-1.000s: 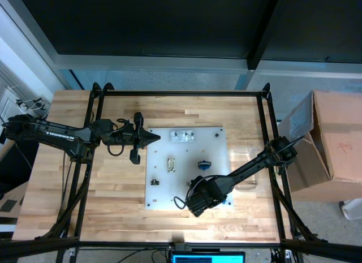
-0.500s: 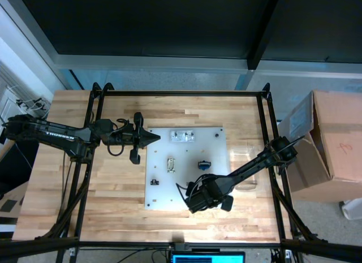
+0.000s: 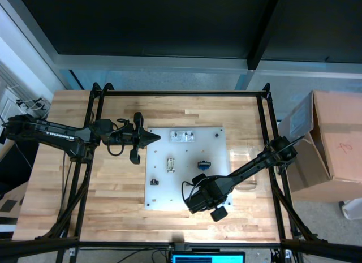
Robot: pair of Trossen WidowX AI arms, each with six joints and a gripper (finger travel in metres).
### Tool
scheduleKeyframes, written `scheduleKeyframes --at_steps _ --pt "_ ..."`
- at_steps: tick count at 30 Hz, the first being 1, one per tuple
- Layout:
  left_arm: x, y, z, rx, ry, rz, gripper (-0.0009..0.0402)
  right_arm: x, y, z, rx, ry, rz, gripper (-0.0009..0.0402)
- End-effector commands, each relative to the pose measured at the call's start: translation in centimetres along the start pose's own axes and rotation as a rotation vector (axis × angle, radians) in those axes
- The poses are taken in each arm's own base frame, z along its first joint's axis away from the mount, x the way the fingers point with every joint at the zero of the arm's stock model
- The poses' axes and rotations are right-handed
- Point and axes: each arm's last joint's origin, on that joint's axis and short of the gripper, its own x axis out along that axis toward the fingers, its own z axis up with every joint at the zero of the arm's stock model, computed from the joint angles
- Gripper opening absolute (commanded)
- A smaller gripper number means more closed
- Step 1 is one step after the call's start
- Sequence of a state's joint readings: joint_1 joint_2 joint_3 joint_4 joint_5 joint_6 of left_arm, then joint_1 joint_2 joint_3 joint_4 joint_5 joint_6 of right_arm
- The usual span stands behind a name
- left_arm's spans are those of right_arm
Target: Pick the M12 nut and place it on its threads and fasten
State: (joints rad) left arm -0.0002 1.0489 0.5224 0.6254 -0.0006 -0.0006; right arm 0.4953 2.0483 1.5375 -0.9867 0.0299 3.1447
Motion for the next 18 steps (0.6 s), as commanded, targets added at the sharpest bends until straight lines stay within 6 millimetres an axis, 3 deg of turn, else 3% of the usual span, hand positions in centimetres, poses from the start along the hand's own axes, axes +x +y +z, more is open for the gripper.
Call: scheduleKeyframes --at_steps 1,18 --pt "0.00 0.00 0.02 0.000 -0.001 0.000 0.0000 0.01 0.01 -0.05 -0.003 0.003 0.003 0.0035" --pt "0.00 0.00 0.01 0.000 0.000 0.000 0.0000 0.01 0.02 -0.15 -0.002 0.013 0.003 0.0035"
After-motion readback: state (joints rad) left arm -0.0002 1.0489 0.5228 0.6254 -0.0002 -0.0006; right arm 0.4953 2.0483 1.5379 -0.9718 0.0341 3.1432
